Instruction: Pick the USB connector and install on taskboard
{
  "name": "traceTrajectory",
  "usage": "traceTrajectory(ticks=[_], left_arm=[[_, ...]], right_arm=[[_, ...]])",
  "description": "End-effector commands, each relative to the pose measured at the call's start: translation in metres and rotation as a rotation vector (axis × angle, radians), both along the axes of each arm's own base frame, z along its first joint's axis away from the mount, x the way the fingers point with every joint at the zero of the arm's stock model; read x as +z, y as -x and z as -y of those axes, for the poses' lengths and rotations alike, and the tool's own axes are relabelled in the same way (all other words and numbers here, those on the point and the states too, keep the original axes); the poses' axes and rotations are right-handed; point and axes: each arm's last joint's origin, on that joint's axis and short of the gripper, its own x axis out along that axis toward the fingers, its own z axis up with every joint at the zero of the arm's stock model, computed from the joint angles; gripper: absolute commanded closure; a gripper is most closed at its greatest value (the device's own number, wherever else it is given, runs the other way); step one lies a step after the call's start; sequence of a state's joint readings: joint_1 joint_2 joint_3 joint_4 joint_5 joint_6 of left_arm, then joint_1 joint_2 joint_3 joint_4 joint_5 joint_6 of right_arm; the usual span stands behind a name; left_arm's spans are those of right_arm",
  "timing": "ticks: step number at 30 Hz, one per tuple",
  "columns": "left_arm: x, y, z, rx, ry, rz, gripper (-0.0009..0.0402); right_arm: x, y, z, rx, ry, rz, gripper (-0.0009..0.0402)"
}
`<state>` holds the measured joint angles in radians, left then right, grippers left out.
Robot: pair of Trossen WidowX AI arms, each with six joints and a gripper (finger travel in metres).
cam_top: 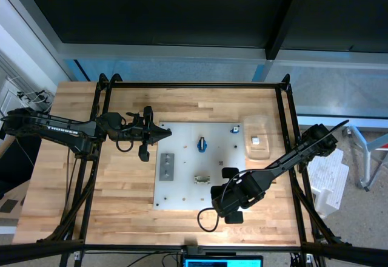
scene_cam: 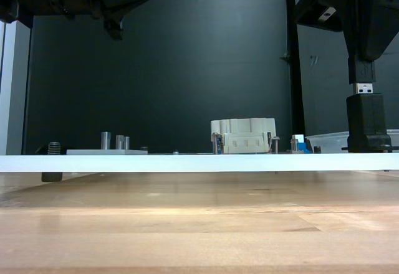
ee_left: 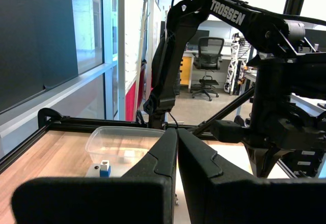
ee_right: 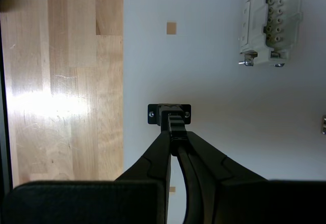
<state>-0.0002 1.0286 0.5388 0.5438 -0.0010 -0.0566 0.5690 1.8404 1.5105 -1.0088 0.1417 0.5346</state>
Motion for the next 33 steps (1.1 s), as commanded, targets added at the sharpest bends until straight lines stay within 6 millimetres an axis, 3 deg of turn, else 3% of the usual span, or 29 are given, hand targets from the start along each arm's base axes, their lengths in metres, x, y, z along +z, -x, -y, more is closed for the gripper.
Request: traceTrajectory(ticks=[1, 8, 33], left_arm=[[0.000, 0.000, 0.000, 0.000, 0.000, 0.000, 0.0393], [0.000, 0.000, 0.000, 0.000, 0.000, 0.000, 0.0393], [0.000, 0.000, 0.000, 0.000, 0.000, 0.000, 0.0393]], right_arm=[[-0.004, 0.000, 0.000, 0.002, 0.004, -0.010, 0.0393], [-0.017, 0.002, 0.001, 0.003, -0.005, -0.018, 0.0393], [-0.012, 0.002, 0.001, 0.004, -0.014, 0.001, 0.0380]])
